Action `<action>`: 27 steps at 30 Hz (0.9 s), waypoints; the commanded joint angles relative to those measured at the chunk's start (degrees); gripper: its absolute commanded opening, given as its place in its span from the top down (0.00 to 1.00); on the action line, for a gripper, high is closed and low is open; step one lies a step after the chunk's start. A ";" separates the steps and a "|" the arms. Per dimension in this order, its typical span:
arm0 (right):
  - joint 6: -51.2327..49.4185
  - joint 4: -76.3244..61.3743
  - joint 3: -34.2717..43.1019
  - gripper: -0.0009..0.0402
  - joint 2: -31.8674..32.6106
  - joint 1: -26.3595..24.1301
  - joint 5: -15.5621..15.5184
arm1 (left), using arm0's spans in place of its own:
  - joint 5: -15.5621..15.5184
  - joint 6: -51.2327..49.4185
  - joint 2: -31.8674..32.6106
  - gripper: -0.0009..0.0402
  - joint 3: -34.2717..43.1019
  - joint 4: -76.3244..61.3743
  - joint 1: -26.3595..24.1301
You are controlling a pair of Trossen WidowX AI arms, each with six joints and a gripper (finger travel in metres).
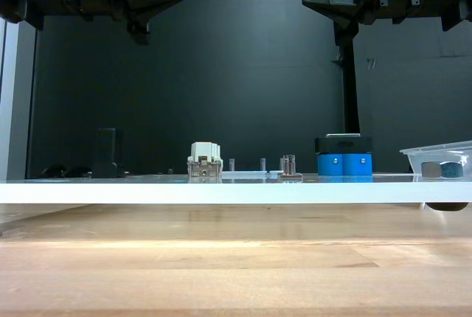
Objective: Pick the M12 nut and place it on its threads and fasten
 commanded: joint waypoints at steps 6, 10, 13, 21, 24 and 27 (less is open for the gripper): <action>-0.09 -1.11 0.13 0.98 0.02 -0.02 0.02 | 0.02 0.00 0.02 0.98 0.00 -0.09 0.00; -0.09 -2.21 0.11 0.98 0.02 0.00 0.02 | 0.02 0.00 0.02 0.98 0.00 -0.09 0.00; -0.09 -2.21 0.09 0.98 0.02 -0.02 0.02 | 0.02 0.00 0.02 0.98 0.00 -0.09 0.00; -0.07 -2.21 0.09 0.98 0.02 -0.02 0.02 | 0.02 0.00 0.02 0.98 0.00 -0.09 0.00; -0.09 -2.21 0.09 0.98 0.02 0.00 0.02 | 0.02 0.00 0.02 0.98 0.00 -0.09 0.02; -0.09 -2.21 0.09 0.98 0.02 -0.02 0.02 | 0.02 0.00 0.02 0.98 0.00 -0.09 0.02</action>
